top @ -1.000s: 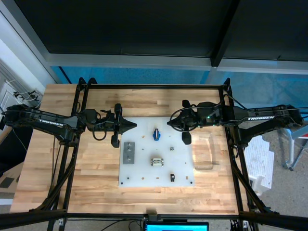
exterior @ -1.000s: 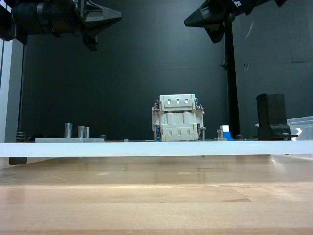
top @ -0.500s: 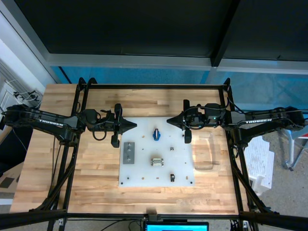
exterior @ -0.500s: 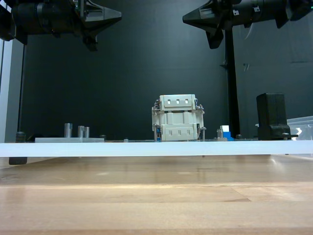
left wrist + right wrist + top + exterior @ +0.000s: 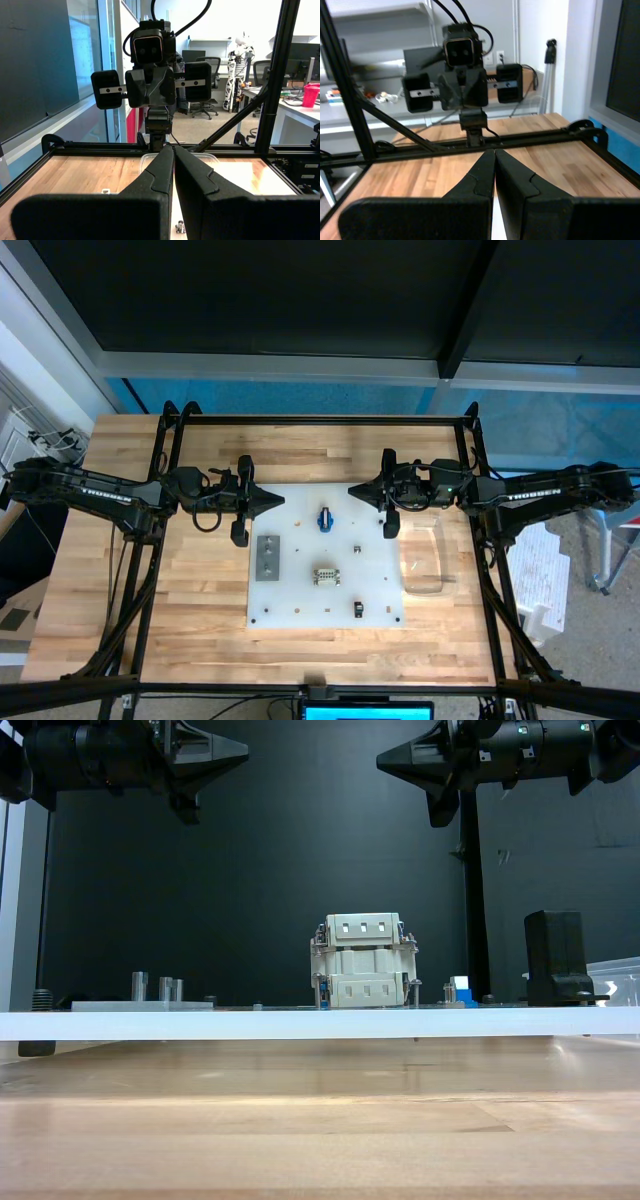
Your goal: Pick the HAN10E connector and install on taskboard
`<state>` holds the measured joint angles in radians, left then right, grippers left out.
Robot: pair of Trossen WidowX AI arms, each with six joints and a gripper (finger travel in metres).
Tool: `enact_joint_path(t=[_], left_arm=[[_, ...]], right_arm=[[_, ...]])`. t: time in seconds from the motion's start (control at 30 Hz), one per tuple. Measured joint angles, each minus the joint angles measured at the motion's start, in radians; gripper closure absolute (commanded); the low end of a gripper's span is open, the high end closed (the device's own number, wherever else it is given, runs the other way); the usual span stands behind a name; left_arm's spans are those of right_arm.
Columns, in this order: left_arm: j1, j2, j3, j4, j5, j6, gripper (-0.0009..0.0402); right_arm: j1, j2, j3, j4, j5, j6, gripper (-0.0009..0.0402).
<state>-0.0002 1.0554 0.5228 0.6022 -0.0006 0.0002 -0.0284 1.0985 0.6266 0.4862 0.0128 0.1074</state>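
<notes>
Office room; a black frame (image 5: 320, 421) encloses a wooden worktop (image 5: 170, 620). Centred on it lies the white taskboard (image 5: 300, 605), with a clear tray (image 5: 432, 565) just beside its right edge. The left hand (image 5: 278, 500) and the right hand (image 5: 354, 492) hover high over the board's far part, tips facing each other and well apart. Each has its fingers pressed together and holds nothing. The HAN10E connector (image 5: 325, 577) stands upright near the board's middle, seemingly seated on a matching base. Judged stage: installation appears complete; at most, parking the arms remains.
</notes>
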Motion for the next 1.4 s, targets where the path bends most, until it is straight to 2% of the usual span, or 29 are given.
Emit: enact_joint_path(t=[0.33, 1.0, 1.4], left_arm=[[0.000, 0.000, 0.000, 0.000, 0.000, 0.000, 0.0392], [0.000, 0.000, 0.000, 0.000, 0.000, 0.000, 0.0392], [0.000, 0.000, 0.000, 0.000, 0.000, 0.000, 0.0392]], right_arm=[[0.000, 0.000, -0.010, 0.006, -0.015, 0.010, 0.0393], [0.000, 0.000, 0.019, -0.025, -0.015, 0.013, 0.0393], [0.000, 0.002, -0.010, -0.003, -0.015, 0.018, 0.0393]])
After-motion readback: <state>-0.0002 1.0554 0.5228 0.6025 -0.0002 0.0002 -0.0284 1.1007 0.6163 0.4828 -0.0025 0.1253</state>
